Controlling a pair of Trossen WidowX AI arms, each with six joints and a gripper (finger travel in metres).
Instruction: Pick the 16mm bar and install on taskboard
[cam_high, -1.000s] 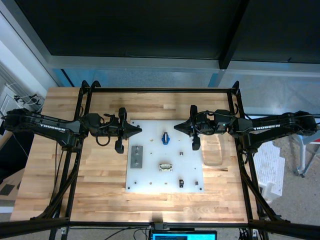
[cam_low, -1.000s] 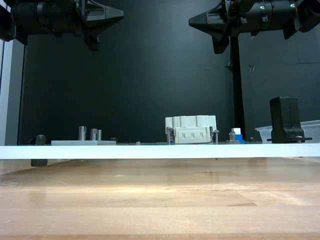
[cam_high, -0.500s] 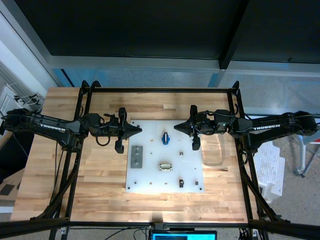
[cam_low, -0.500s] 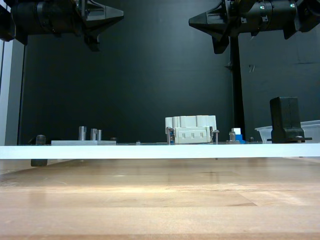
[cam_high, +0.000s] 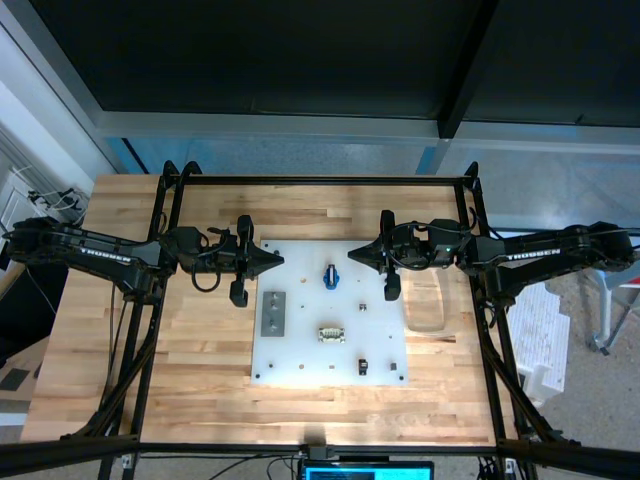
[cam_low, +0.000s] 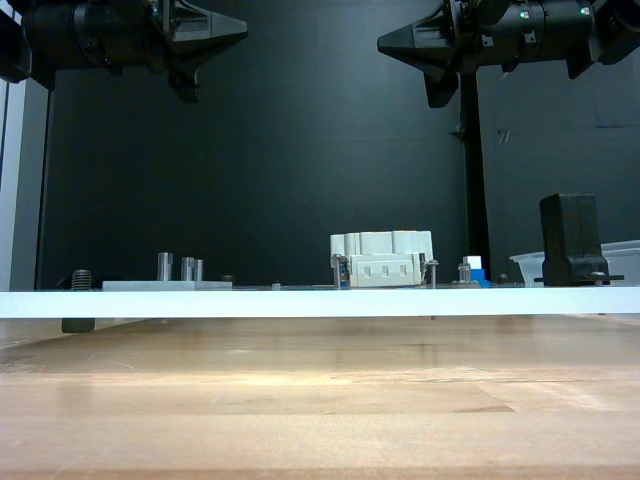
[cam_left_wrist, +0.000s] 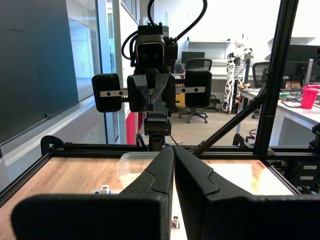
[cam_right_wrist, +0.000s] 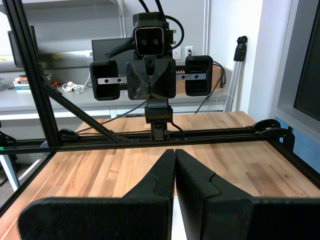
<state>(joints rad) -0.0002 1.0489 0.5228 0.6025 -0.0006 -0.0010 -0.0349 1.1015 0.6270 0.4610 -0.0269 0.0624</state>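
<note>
**Both arms poised high above the board, the pick not yet begun**

My left end effector (cam_high: 278, 259) and right end effector (cam_high: 352, 255) hang high above the far edge of the flat white square taskboard (cam_high: 300, 350), each with its fingers pressed together and holding nothing. What I take for the tiny dark-grey metal 16mm bar (cam_high: 397, 372) lies on the board by its near right corner, well apart from both arms and near a small black clip-like part (cam_high: 363, 365); it is too small to be certain. The danger, as I judge it, lies in that smallness. Fingers opened late or lowered off-centre could nudge the stub off the edge onto the wooden table (cam_high: 180, 380), or close on the clip instead. A tilted grip would likely jam the bar at its hole.
</note>
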